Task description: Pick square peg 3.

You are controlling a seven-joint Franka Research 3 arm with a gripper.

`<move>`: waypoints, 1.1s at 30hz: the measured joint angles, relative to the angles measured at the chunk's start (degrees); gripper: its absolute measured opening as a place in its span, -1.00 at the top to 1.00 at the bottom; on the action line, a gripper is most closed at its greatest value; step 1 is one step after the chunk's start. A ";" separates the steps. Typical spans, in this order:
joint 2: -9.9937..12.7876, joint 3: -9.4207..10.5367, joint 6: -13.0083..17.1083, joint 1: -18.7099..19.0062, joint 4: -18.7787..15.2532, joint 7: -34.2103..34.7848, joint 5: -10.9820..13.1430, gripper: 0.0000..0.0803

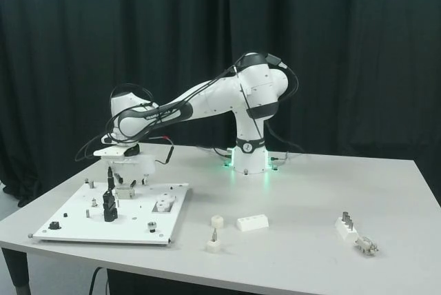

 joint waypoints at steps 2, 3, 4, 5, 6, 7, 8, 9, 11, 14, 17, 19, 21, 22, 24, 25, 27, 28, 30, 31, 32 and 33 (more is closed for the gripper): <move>-0.05 0.22 0.00 -0.25 0.18 -0.09 0.04 -0.99; -0.07 0.31 0.00 -0.38 0.27 -0.13 0.07 -0.99; -0.09 0.39 -0.01 -0.48 0.33 -0.17 0.11 -0.99; -0.11 0.47 -0.01 -0.59 0.40 -0.24 0.17 -0.99; -0.12 0.55 -0.02 -0.69 0.45 -0.35 0.22 -0.99; -0.12 0.62 -0.02 -0.78 0.51 -0.47 0.29 -0.99; -0.12 0.68 -0.03 -0.86 0.56 -0.58 0.35 -0.99; -0.12 0.71 -0.03 -0.91 0.59 -0.65 0.39 -0.99; -0.14 0.71 -0.06 -0.99 0.61 -0.78 0.50 -0.99; -0.15 0.71 -0.07 -1.05 0.61 -0.99 0.65 -0.99; -0.16 0.71 -0.09 -1.07 0.62 -1.02 0.79 -0.99; -0.17 0.71 -0.12 -1.07 0.62 -1.02 0.86 -0.72; -0.19 0.71 -0.15 -1.07 0.62 -1.02 0.90 -0.72; -0.19 0.71 -0.17 -1.07 0.62 -1.02 0.92 -0.72; -0.19 0.71 -0.20 -1.07 0.62 -1.02 0.93 -0.22; -0.20 0.71 -0.22 -1.07 0.62 -1.02 0.94 -0.22; -0.20 0.71 -0.26 -1.07 0.62 -1.02 0.95 -0.22; -0.20 0.71 -0.28 -1.07 0.62 -1.02 0.95 -0.22; -0.20 0.71 -0.31 -1.08 0.62 -1.02 0.95 0.23; -0.20 0.71 -0.31 -1.08 0.62 -1.02 0.95 0.23; -0.21 0.71 -0.31 -1.08 0.62 -1.02 0.95 0.23; -0.21 0.71 -0.31 -1.08 0.62 -1.02 0.95 0.23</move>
